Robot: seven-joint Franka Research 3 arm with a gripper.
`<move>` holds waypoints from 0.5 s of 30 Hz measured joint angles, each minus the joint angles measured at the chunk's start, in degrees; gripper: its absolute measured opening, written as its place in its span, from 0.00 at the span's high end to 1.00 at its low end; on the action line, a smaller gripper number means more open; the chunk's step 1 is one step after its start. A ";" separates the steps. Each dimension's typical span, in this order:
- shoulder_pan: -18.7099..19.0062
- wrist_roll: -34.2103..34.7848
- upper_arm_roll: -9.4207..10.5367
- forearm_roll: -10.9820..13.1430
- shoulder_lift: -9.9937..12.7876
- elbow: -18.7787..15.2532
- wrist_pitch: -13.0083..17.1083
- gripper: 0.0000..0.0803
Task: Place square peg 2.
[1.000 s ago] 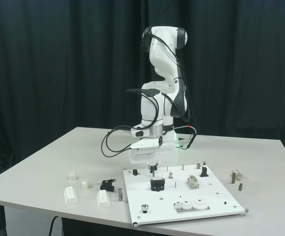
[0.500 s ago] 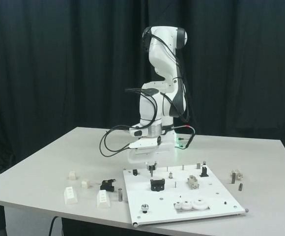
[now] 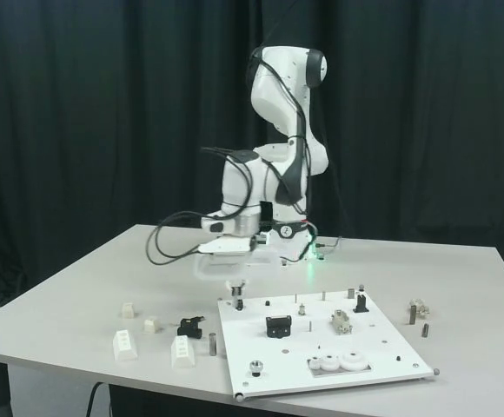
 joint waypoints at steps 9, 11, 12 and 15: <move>-4.23 -8.12 -2.99 -0.05 0.39 1.23 0.00 0.91; -5.52 -9.91 -3.32 -0.05 0.55 1.49 0.00 0.91; -6.18 -10.79 -3.42 -0.05 0.66 1.63 0.02 0.91; -7.95 -13.03 -3.58 0.01 1.05 2.05 0.06 0.91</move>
